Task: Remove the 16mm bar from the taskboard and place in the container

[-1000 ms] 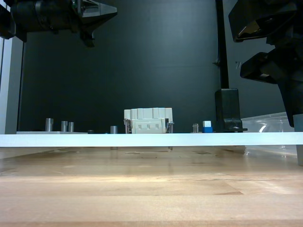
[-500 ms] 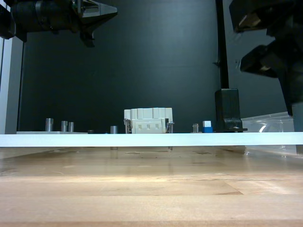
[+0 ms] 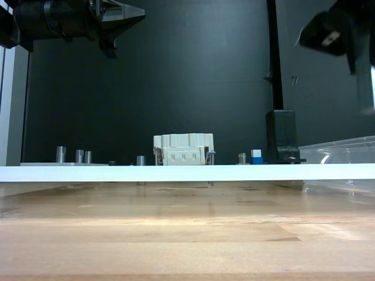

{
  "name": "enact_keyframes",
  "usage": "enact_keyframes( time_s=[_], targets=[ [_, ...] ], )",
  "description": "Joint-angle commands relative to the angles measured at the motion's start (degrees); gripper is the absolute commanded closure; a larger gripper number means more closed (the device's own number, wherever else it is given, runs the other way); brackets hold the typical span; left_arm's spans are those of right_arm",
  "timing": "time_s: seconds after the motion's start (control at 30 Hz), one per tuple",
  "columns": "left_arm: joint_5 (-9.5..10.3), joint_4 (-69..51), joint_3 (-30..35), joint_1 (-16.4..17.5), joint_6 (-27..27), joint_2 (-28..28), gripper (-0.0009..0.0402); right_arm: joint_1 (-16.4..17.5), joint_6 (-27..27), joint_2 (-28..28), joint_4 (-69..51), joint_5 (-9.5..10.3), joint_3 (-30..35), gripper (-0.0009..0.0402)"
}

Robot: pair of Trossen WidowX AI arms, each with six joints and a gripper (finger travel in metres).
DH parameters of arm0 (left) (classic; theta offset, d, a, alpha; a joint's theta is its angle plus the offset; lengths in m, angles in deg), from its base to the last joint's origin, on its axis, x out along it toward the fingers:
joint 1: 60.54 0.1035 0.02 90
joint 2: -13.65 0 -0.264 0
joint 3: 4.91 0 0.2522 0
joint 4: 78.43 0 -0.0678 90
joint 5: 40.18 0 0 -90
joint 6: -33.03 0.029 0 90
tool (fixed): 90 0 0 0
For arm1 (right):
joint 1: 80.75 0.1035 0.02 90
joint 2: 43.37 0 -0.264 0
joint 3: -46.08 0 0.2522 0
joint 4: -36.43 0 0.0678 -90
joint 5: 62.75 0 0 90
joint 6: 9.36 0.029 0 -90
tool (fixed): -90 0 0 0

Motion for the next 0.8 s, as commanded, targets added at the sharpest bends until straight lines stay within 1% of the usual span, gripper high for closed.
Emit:
enact_keyframes(
  time_s=[0.03,0.17,0.3,0.6,0.7,0.8],
  targets=[
    [-0.02,0.0,0.0,0.0,0.0,0.0,0.0393,0.0,0.0,2.3,-0.9,0.2,0.8,0.0375],
    [-0.02,0.0,0.0,0.0,0.0,0.0,0.0393,0.0,0.0,5.0,-1.1,0.2,0.9,0.0375],
    [-0.02,0.0,0.0,0.0,0.0,0.0,0.0393,-0.1,0.0,6.7,-1.2,0.17,0.9,0.0375],
    [-0.02,0.0,0.0,0.0,0.0,0.0,0.0393,-0.2,0.8,7.0,-1.2,0.17,0.7,0.0375],
    [-0.02,0.0,0.0,0.0,0.0,0.0,0.0393,-1.0,0.8,7.1,-1.9,0.17,0.4,0.0375],
    [-0.02,0.0,0.0,0.0,0.0,0.0,0.0393,-2.9,-0.4,7.4,-3.3,0.13,-0.4,0.0375]
  ],
)
